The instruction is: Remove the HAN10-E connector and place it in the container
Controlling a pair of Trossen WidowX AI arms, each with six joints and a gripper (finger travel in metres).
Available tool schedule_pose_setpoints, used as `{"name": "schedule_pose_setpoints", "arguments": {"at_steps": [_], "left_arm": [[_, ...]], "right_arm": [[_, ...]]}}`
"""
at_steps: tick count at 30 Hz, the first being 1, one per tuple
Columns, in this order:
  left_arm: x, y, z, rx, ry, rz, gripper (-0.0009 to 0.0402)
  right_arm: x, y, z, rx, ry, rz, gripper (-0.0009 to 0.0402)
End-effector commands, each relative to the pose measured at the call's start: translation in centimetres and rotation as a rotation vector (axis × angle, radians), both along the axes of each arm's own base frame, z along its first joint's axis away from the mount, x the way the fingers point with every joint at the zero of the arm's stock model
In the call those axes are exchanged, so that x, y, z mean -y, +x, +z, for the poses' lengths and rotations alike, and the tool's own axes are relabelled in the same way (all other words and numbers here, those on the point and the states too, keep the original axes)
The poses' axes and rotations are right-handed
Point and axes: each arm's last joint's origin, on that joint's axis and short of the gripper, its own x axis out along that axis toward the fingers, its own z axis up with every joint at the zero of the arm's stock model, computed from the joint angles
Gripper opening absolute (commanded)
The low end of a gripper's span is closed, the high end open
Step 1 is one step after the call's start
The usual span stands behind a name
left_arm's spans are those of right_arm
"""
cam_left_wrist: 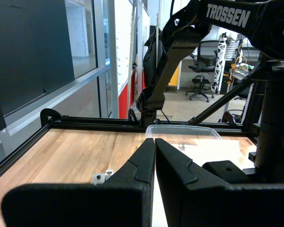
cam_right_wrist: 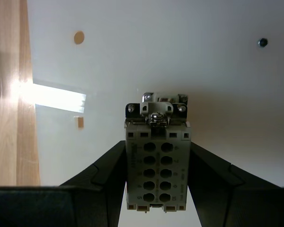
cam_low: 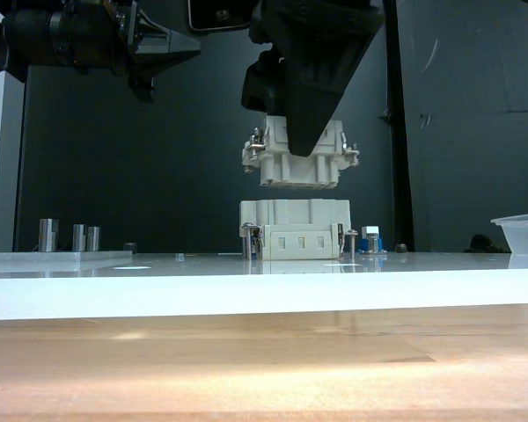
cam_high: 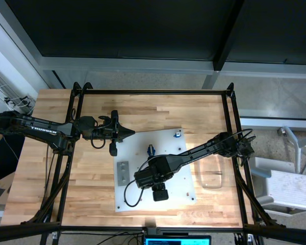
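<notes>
HAN10-E connector [cam_low: 299, 165] noted in the air, directly above the base housing [cam_low: 295, 230] it mates with. A clear gap is seen between the two, and the block is carried level. It is pinched on its two long sides by the fingers [cam_right_wrist: 108, 168] of the right gripper [cam_low: 301, 132]. The rows of pin holes face the wrist camera, with a screw and metal bracket at the far end.

The base housing is mounted on the white board [cam_high: 183, 191], which lies toward the near edge of the desk [cam_high: 56, 168], roughly midway between its left and right edges. The container [cam_high: 212, 187] is set on the desk just off the board's right edge, toward the desk's right edge. The left gripper [cam_high: 126, 132] is held high near the board's far left corner, fingers [cam_left_wrist: 144, 163] pressed together on nothing.

Extraction is judged done; carry and release are judged outstanding.

Hazards, as judged:
- Only a narrow band of the smooth side walls is clamped, so a quick sideways swing could let the block twist or slip out.
- If it is carried low, the container's near wall could be struck and the light tray pushed along the desk.
- If it is released from too high, the block could bounce out or land on the rim.
- If it is lowered before clearing the housing, the metal edges could catch on it.
</notes>
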Motion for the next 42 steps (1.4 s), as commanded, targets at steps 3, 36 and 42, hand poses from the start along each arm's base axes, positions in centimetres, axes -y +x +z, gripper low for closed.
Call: {"name": "schedule_pose_setpoints", "arguments": {"at_steps": [3, 36, 42], "left_arm": [[0.0, 0.0, 0.0, 0.001, 0.000, 0.000, 0.0000], [0.0, 0.0, 0.0, 0.000, 0.000, 0.000, 0.0000], [0.0, 0.0, 0.0, 0.000, 0.000, 0.000, 0.0000]], "right_arm": [[0.4, -0.7, 1.5, 0.012, -0.004, -0.007, 0.0030], [4.3, -11.2, 2.1, -0.007, 0.003, -0.139, 0.0029], [5.2, -13.7, 1.3, -0.019, 0.006, -0.169, 0.0029]]}}
